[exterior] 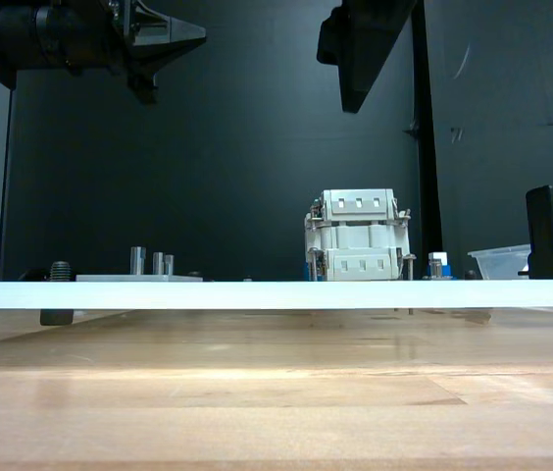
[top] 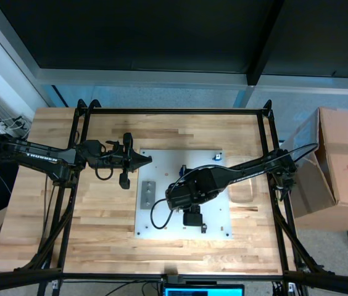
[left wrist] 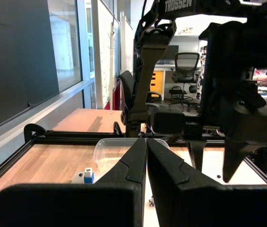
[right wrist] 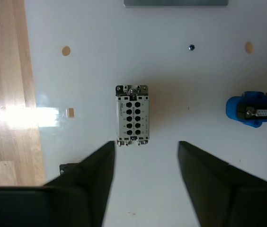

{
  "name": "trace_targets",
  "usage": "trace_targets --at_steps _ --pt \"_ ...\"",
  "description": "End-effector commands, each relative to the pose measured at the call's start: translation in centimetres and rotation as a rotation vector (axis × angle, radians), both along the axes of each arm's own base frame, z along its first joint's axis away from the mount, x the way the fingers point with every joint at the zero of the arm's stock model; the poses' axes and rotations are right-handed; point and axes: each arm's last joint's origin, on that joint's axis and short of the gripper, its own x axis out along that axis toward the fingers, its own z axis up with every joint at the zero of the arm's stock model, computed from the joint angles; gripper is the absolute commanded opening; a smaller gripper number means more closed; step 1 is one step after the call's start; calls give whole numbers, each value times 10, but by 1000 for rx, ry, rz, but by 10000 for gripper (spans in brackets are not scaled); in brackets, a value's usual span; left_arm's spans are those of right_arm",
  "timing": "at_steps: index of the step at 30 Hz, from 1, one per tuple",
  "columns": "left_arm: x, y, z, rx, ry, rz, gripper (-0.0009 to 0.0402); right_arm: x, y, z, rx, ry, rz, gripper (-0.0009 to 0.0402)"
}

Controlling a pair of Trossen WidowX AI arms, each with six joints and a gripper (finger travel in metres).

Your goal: Remove the HAN10E connector from the taskboard and place in the container

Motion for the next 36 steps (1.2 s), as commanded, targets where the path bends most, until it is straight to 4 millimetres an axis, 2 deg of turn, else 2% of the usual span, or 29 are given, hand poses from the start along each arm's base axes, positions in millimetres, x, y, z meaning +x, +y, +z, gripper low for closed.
trace_targets --at_steps 1,6,14,17,27,36 --pt "0 0 0 0 0 0 0 0 1 -2 0 0 -1 256" --pt "0 0 0 0 0 0 0 2 3 -5 6 -23 2 307" --pt "0 0 0 0 0 0 0 4 4 -7 5 -43 6 314" --pt "0 0 0 0 0 0 0 8 5 -15 -1 -26 8 314" --pt "0 0 0 0 0 0 0 25 12 -62 -29 81 31 314" --pt "0 0 0 0 0 0 0 28 12 -83 -41 118 34 314"
